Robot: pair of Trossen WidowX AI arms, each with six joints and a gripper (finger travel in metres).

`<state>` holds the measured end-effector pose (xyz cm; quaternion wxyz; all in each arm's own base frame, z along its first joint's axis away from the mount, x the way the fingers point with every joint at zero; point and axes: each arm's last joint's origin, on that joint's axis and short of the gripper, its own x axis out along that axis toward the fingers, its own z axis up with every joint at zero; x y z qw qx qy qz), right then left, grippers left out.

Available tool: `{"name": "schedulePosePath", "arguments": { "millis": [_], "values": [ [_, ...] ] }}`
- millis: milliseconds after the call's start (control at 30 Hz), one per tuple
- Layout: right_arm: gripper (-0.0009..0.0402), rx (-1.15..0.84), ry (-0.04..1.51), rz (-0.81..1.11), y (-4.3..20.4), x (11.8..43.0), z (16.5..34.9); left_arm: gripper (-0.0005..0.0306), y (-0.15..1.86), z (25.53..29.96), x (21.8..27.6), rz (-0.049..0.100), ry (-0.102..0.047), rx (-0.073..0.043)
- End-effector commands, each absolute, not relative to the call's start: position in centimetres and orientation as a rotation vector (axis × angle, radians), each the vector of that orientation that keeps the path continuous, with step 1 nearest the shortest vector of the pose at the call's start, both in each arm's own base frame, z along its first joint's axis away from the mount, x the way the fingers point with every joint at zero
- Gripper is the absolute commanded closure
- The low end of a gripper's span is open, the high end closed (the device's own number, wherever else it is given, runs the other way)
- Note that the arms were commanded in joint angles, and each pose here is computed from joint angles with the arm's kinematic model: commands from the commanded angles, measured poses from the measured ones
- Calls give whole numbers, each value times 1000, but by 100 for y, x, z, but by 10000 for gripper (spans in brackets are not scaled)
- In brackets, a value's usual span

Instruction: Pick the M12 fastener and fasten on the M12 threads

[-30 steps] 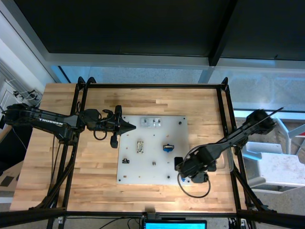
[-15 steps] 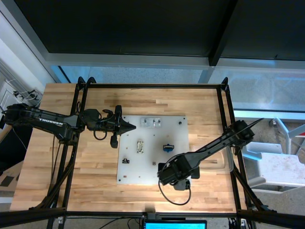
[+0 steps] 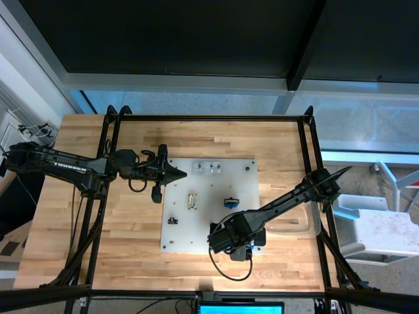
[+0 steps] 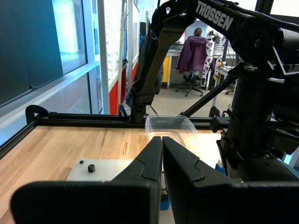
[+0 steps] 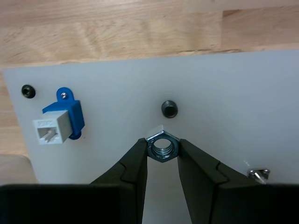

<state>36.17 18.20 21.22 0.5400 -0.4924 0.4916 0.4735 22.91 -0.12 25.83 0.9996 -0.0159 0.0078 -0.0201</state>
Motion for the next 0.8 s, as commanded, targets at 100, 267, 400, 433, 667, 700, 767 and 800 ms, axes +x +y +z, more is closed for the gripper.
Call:
{"name": "schedulePosePath", "arguments": {
  "millis": [100, 267, 400, 433, 667, 700, 767, 800],
  "values": [
    [358, -1163, 1165, 1131, 1824, 3616, 2113, 300, -11, 2583, 2291, -40, 16, -32],
    [358, -1163, 1165, 1132, 1843, 3652, 2040, 300, -12, 2582, 2291, -40, 16, -32],
    [358, -1163, 1163, 1130, 1852, 3674, 1999, 300, -12, 2581, 2291, -40, 18, -32],
    [358, -1164, 1164, 1131, 1854, 3678, 1985, 300, -11, 2581, 2291, -40, 18, -32],
    [358, -1163, 1180, 1137, 1868, 3703, 1892, 300, -12, 2579, 2291, -40, 20, -32],
    [358, -1163, 1178, 1137, 1872, 3711, 1879, 300, -12, 2579, 2291, -40, 20, -32],
    [358, -1163, 1173, 1134, 1874, 3715, 1881, 300, -12, 2579, 2291, -41, 19, -32],
    [358, -1164, 1171, 1134, 1876, 3715, 1881, 300, -12, 2580, 2291, -40, 19, -32]
  ]
}}
